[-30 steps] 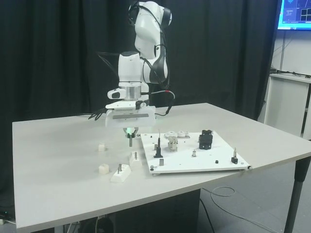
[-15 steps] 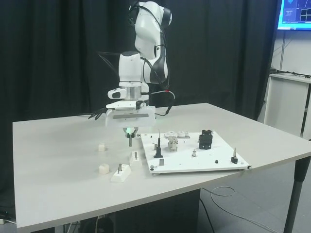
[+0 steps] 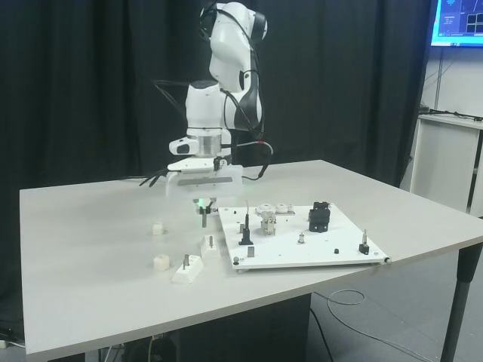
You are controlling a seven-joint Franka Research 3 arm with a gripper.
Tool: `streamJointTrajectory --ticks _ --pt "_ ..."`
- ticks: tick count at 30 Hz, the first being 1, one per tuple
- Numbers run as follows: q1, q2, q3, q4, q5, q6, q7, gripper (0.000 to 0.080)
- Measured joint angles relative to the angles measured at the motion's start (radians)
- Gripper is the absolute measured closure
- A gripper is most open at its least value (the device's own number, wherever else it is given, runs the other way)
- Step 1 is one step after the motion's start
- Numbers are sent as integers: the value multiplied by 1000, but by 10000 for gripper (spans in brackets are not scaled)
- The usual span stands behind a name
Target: Insert round peg 3.
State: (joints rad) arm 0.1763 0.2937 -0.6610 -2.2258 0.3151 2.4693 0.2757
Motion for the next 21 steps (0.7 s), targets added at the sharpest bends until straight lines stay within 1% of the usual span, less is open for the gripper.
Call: streamJointTrajectory --ticks 5,10,21 --pt "11 -10 0 -3 -3 -46 5 702" --pt "26 -34 0 -19 -18 -81 28 702" --pt "71 -107 0 -93 -75 -87 116 702"
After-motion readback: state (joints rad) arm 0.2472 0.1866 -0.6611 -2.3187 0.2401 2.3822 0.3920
